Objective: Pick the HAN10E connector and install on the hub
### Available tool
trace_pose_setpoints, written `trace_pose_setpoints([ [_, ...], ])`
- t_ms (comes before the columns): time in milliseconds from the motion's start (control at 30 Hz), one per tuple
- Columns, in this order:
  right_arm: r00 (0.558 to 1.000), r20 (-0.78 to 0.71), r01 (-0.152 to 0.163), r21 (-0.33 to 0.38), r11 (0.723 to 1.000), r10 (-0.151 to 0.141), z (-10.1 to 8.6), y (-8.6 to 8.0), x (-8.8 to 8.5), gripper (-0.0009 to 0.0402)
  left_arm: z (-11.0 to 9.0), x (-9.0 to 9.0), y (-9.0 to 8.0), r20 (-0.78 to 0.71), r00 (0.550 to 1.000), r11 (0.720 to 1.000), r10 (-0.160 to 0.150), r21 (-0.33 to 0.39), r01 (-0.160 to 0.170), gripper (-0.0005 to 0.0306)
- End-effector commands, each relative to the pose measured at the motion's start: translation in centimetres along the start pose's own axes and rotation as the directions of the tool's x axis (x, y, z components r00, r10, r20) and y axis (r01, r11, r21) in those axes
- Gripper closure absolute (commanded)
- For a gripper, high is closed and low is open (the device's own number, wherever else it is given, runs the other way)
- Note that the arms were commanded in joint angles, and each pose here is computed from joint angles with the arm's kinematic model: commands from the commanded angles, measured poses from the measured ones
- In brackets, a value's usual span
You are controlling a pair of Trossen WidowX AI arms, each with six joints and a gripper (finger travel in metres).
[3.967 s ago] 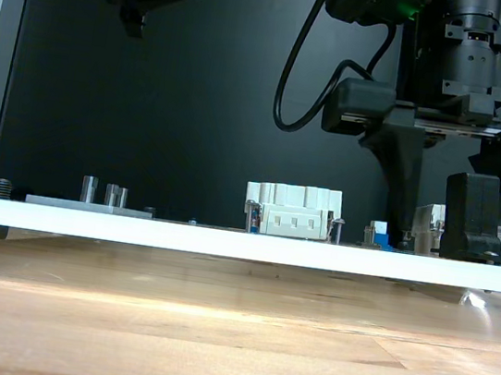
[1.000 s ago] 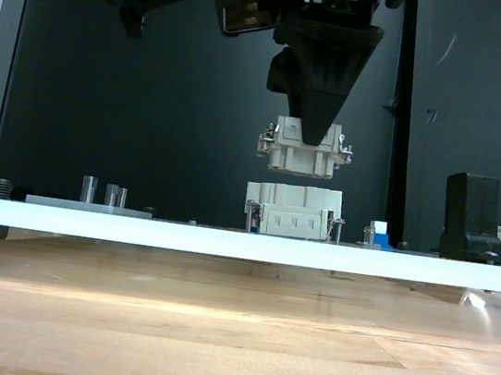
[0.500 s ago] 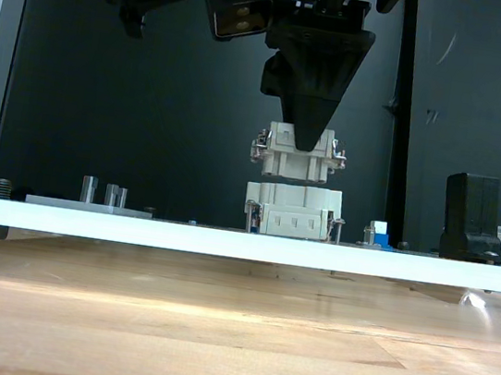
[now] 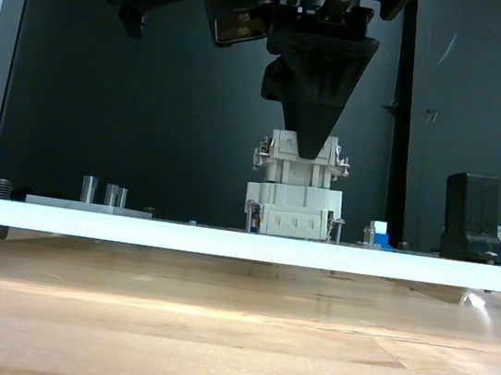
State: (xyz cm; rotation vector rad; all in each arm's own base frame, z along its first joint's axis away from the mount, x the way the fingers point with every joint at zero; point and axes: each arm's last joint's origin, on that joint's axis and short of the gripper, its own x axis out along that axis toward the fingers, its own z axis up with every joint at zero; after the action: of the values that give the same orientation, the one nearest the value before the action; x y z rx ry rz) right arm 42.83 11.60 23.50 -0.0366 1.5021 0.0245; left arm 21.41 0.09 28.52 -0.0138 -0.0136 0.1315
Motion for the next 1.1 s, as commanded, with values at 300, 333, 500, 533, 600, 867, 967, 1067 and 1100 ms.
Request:
trace_pose_setpoints([
  [300, 1.0, -0.001, 0.001, 0.0, 1.0, -0.001, 0.2, 0.1, 0.4, 0.0342, 0.0, 0.0, 0.0, 0.0, 1.0, 1.0, 0.0, 0.0, 0.0, 0.03],
  [333, 1.0, -0.005, 0.002, 0.0, 1.0, -0.002, 0.2, 0.1, 0.6, 0.0342, 0.0, 0.0, 0.0, 0.0, 1.0, 1.0, 0.0, 0.0, 0.0, 0.03],
  [500, 1.0, -0.008, 0.002, -0.001, 1.0, -0.002, 0.3, 0.1, 0.9, 0.0342, 0.0, 0.0, 0.0, 0.0, 1.0, 1.0, 0.0, 0.0, 0.0, 0.03],
  [533, 1.0, -0.007, 0.002, 0.0, 1.0, -0.002, 0.3, 0.1, 0.9, 0.0342, 0.0, 0.0, 0.0, 0.0, 1.0, 1.0, 0.0, 0.0, 0.0, 0.03],
  [600, 1.0, -0.005, 0.002, -0.001, 1.0, -0.002, 0.3, 0.1, 0.9, 0.0342, 0.0, 0.0, 0.0, 0.0, 1.0, 1.0, 0.0, 0.0, 0.0, 0.03],
  [867, 1.0, 0.001, 0.0, -0.007, 1.0, 0.0, 0.6, 0.2, 2.0, 0.0342, 0.0, 0.0, 0.0, 0.0, 1.0, 1.0, 0.0, 0.0, 0.0, 0.03],
  [967, 1.0, 0.004, -0.001, -0.005, 1.0, 0.001, 0.5, 0.2, 2.8, 0.0342, 0.0, 0.0, 0.0, 0.0, 1.0, 1.0, 0.0, 0.0, 0.0, 0.03],
  [1067, 1.0, -0.008, 0.002, -0.004, 1.0, -0.003, 0.4, 0.2, 3.2, 0.0342, 0.0, 0.0, 0.0, 0.0, 1.0, 1.0, 0.0, 0.0, 0.0, 0.03],
  [1100, 1.0, -0.007, 0.002, -0.004, 1.0, -0.002, 0.4, 0.2, 3.2, 0.0342, 0.0, 0.0, 0.0, 0.0, 1.0, 1.0, 0.0, 0.0, 0.0, 0.03],
])
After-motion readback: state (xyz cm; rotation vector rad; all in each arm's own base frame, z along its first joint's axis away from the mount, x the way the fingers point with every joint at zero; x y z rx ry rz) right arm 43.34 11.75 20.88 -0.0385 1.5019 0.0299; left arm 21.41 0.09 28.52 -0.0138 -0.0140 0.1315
